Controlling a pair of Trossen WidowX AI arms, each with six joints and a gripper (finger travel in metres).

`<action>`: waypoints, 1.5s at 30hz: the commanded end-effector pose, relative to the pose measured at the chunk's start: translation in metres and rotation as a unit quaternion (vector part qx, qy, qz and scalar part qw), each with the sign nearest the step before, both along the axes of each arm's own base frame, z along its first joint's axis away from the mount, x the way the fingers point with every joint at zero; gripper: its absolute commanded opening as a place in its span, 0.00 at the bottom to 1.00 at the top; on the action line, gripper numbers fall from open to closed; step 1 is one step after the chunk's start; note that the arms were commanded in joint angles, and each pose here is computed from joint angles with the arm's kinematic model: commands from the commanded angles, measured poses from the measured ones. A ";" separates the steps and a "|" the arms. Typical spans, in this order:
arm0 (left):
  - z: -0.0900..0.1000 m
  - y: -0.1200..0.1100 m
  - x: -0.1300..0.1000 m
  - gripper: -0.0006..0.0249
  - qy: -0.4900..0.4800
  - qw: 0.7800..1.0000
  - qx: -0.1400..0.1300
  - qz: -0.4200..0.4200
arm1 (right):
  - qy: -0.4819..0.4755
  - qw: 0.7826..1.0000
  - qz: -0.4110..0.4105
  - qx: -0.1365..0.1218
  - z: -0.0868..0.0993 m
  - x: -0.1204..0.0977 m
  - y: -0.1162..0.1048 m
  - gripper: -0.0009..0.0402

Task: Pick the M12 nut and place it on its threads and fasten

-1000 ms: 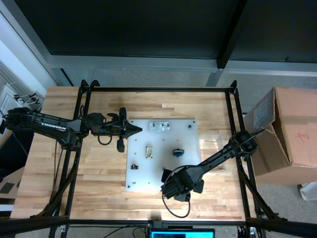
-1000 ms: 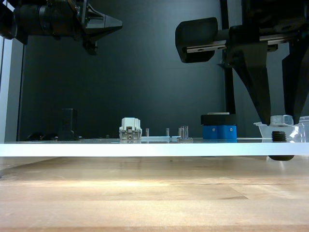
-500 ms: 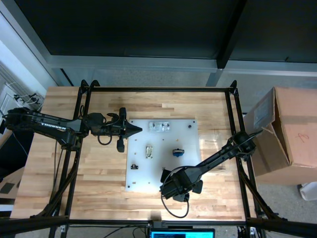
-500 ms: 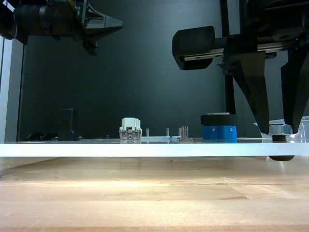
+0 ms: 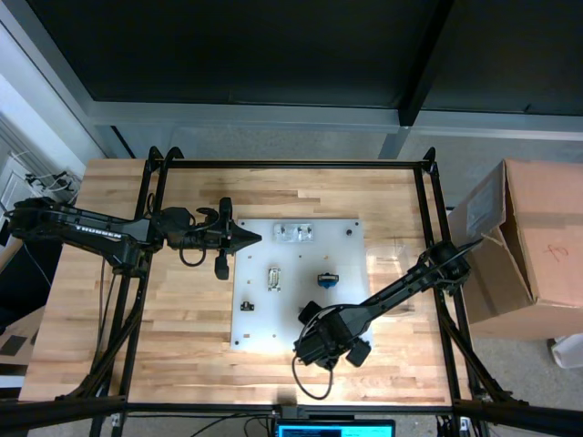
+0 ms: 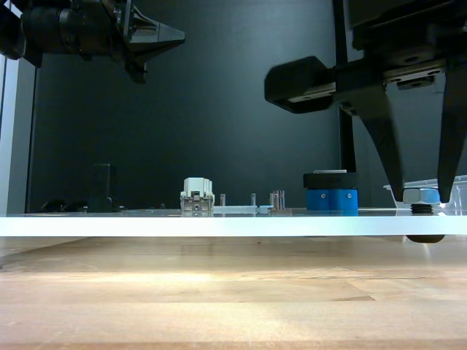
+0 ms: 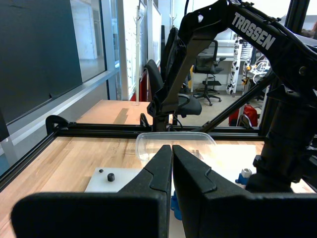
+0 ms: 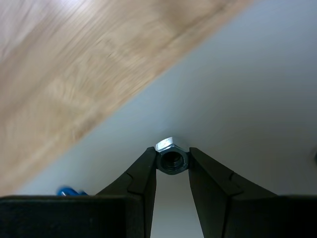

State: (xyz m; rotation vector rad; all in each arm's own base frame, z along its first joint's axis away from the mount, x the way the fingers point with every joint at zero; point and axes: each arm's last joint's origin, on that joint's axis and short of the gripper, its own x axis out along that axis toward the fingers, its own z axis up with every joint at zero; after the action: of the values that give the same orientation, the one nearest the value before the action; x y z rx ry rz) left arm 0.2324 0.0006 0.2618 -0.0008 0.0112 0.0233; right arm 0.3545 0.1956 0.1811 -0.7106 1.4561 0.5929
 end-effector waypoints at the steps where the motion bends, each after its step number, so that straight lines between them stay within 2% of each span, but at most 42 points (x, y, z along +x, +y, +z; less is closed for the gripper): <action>1: 0.000 0.000 0.000 0.03 0.000 1.000 0.000 0.000 | -0.010 0.992 -0.122 0.004 0.000 0.001 -0.001 0.10; 5: 0.000 0.000 0.000 0.02 0.000 1.000 0.000 0.000 | -0.018 0.964 -0.264 0.011 0.000 0.002 -0.005 0.10; 9: 0.000 0.000 0.000 0.02 0.000 1.000 0.000 0.000 | -0.022 0.939 -0.343 0.014 0.000 0.003 -0.005 0.10; 15: 0.000 0.000 0.000 0.02 0.000 1.000 0.000 0.000 | -0.021 0.936 -0.351 0.014 0.001 0.003 -0.007 0.10; 24: 0.000 0.000 0.000 0.02 0.000 1.000 0.000 0.000 | -0.010 0.897 -0.442 0.033 0.001 0.007 -0.013 0.10; 37: 0.000 0.000 0.000 0.02 0.000 1.000 0.000 0.000 | -0.021 0.869 -0.493 0.043 0.000 0.006 -0.015 0.10; 45: 0.000 0.000 0.000 0.02 0.000 1.000 0.000 0.000 | -0.024 0.826 -0.561 0.046 0.001 0.006 -0.015 0.10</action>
State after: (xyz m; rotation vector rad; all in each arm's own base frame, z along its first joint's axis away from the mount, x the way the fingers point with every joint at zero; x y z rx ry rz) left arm 0.2324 0.0006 0.2617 -0.0008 0.0116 0.0237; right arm 0.3603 0.1805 0.1813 0.2526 1.5059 -0.2609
